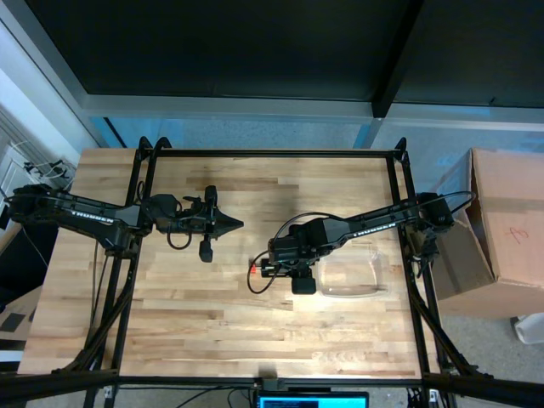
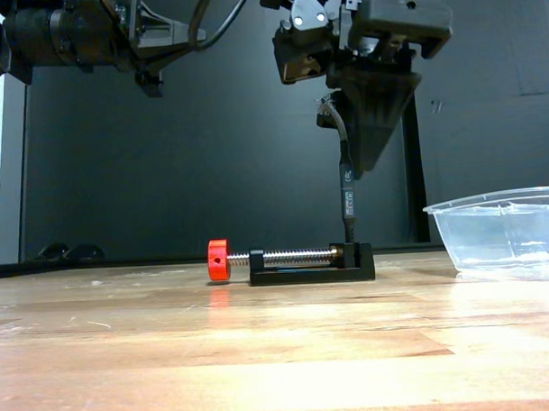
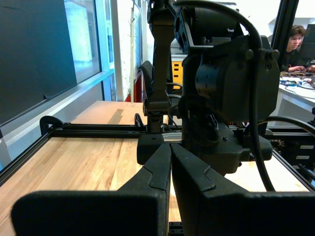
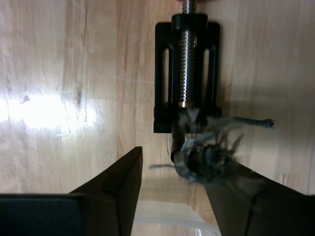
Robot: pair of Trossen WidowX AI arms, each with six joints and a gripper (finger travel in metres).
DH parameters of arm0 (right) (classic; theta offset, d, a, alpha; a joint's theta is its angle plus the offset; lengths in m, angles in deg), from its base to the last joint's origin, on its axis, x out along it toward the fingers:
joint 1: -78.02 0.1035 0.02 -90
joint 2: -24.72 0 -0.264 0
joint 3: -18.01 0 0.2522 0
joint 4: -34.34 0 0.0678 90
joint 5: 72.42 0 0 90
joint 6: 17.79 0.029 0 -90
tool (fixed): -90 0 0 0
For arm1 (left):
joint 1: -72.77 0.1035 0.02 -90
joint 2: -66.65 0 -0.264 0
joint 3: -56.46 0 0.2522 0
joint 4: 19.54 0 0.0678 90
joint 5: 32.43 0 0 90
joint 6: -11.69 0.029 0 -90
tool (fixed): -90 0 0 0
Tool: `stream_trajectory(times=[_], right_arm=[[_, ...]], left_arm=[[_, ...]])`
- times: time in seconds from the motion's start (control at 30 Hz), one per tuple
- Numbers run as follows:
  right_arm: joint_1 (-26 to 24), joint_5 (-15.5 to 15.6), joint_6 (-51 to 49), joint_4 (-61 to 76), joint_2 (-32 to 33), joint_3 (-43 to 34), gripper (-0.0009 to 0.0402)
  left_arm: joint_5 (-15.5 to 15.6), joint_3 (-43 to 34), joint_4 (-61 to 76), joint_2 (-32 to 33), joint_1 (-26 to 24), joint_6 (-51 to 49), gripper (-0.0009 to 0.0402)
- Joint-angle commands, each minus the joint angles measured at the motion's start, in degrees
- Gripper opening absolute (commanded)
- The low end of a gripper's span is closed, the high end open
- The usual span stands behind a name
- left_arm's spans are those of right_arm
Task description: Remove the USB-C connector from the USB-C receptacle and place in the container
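Observation:
The USB-C connector stands upright in its receptacle at the right end of a small black vise with a red knob. Its short cable rises to a frayed end. My right gripper hangs point-down just above the connector. It is open, its fingers on either side of the frayed end and not closed on it. The clear plastic container sits right of the vise. My left gripper hovers high over the table's left-middle, shut and empty, with its fingers pressed together.
A black frame rail runs around the wooden table. A cardboard box stands off the table's right side. The container lies beside the right gripper on its right.

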State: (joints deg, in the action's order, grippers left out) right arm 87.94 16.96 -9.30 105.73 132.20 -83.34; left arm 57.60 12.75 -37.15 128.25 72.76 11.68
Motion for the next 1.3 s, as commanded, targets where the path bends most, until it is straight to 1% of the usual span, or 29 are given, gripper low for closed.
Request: stream_trajectory(times=[0.03, 0.23, 0.53, 0.63, 0.87, 1.3], right_arm=[[0.0, 0.0, 0.0, -0.2, -0.1, 0.6, 0.0124], [0.1, 0.0, 0.0, -1.1, -0.1, 0.6, 0.0080], [0.1, -0.1, 0.0, -1.8, -0.1, 0.6, 0.0028], [0.1, -1.0, 0.0, -1.7, -0.1, 0.6, -0.0001], [0.1, -1.6, 0.0, -1.3, -0.1, 0.6, 0.0000], [0.3, -1.6, 0.0, -1.1, -0.1, 0.6, 0.0000]], left_arm=[[0.0, 0.0, 0.0, 0.0, 0.0, 0.0, 0.0000], [0.0, 0.0, 0.0, 0.0, 0.0, 0.0, 0.0000], [0.0, 0.0, 0.0, 0.0, 0.0, 0.0, 0.0000], [0.0, 0.0, 0.0, 0.0, 0.0, 0.0, 0.0000], [0.0, 0.0, 0.0, 0.0, 0.0, 0.0, 0.0000], [0.0, 0.0, 0.0, 0.0, 0.0, 0.0, 0.0000]])
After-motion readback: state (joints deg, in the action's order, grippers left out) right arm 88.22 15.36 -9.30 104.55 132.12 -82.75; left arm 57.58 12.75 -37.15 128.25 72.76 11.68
